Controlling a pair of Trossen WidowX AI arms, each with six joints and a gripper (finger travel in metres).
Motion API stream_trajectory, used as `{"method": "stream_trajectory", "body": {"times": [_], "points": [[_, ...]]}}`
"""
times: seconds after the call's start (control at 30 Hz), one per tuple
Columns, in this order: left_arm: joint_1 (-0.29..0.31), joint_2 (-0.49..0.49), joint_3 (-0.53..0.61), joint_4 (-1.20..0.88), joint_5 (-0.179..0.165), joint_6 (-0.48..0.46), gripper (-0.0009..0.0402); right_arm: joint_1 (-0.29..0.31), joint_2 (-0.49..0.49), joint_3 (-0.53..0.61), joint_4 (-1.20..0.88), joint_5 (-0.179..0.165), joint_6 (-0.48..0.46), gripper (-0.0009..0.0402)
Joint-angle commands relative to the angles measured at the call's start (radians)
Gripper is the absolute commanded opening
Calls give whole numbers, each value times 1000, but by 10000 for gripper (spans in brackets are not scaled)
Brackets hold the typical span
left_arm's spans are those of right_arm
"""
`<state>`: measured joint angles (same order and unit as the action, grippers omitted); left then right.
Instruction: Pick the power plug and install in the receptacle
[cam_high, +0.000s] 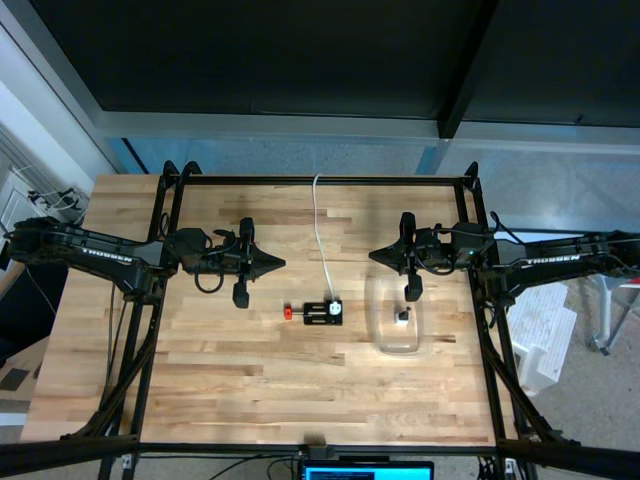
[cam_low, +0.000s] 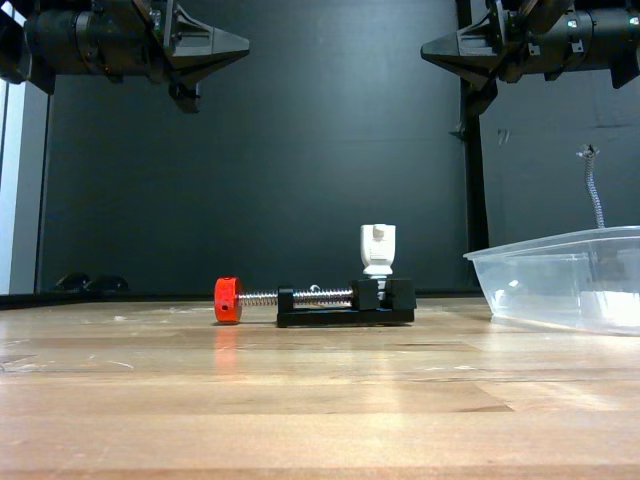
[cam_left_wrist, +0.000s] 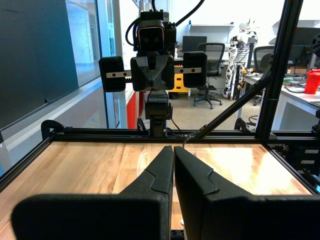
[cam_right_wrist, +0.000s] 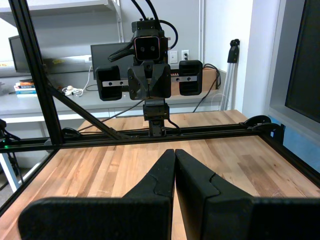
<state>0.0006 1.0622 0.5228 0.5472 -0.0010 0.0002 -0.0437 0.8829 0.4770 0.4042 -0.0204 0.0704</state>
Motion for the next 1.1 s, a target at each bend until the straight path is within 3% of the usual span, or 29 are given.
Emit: {"method": "stream_trajectory", "body": {"times": [0.03, 0.5, 0.8, 0.87, 1.1], "points": [[-1, 0, 0, 0, 0, 0, 0, 0, 0, 0, 2, 0, 0, 0], [0, 0, 0, 1, 0, 0, 0, 0, -7, 14, -20, -2, 0, 0], [-1, 0, 0, 0, 0, 0, 0, 3, -46, 217, -544, -11, -35, 0], [0, 0, 0, 0, 0, 0, 0, 10, -46, 254, -647, -27, -35, 0], [0, 0, 0, 0, 0, 0, 0, 43, -46, 367, -953, -26, -35, 0]]}}
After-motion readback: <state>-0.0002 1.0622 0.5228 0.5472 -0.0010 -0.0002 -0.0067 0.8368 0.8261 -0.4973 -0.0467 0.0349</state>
